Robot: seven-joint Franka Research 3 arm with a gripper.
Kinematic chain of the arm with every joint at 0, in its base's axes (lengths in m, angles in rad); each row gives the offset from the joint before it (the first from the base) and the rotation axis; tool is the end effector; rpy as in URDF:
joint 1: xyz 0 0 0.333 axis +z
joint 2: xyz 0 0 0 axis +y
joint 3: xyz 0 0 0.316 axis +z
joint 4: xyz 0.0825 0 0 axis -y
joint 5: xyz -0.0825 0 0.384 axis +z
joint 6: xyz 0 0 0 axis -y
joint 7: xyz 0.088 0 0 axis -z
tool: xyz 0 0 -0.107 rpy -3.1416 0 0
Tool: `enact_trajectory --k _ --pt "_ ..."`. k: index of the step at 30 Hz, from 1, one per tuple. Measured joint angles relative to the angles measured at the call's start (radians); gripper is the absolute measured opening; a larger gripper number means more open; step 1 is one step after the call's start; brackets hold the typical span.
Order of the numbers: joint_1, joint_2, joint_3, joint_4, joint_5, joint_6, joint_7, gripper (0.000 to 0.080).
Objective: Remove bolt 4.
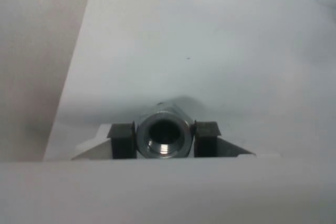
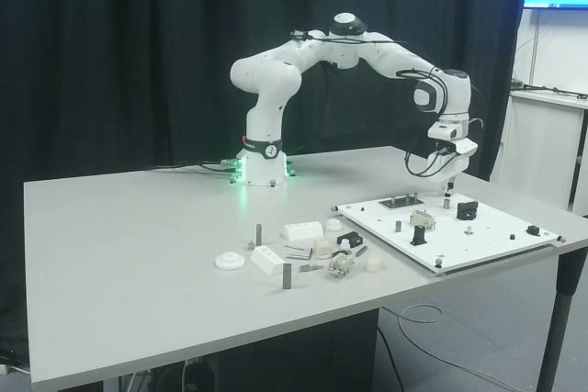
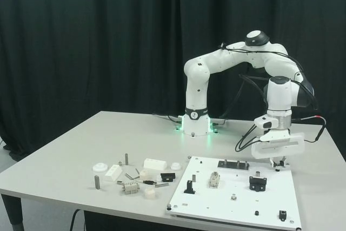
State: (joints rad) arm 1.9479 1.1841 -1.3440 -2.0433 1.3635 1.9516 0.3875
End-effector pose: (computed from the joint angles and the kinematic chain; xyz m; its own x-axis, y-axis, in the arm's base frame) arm 0.4206 0.3904 0.2122 0.9174 -0.3980 -0.0049 -0.3977 -0.9160 -0.0521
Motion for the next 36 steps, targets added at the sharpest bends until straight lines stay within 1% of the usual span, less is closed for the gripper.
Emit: enact_trajectory --k 6,11,18,28,36 --pt "0.0 -0.001 -0.003 0.0 -0.001 -0.001 -0.073 0.0237" --pt "0.001 -0.002 -0.018 0.0 -0.003 -0.004 -0.135 0.0237" --pt "0.004 -0.002 -0.037 0.0 -0.016 -0.026 -0.254 0.0237" --pt "0.004 -0.002 -0.048 0.0 -0.025 -0.037 -0.26 0.0237" --pt "0.003 -0.002 -0.051 0.0 -0.025 -0.038 -0.236 0.0237"
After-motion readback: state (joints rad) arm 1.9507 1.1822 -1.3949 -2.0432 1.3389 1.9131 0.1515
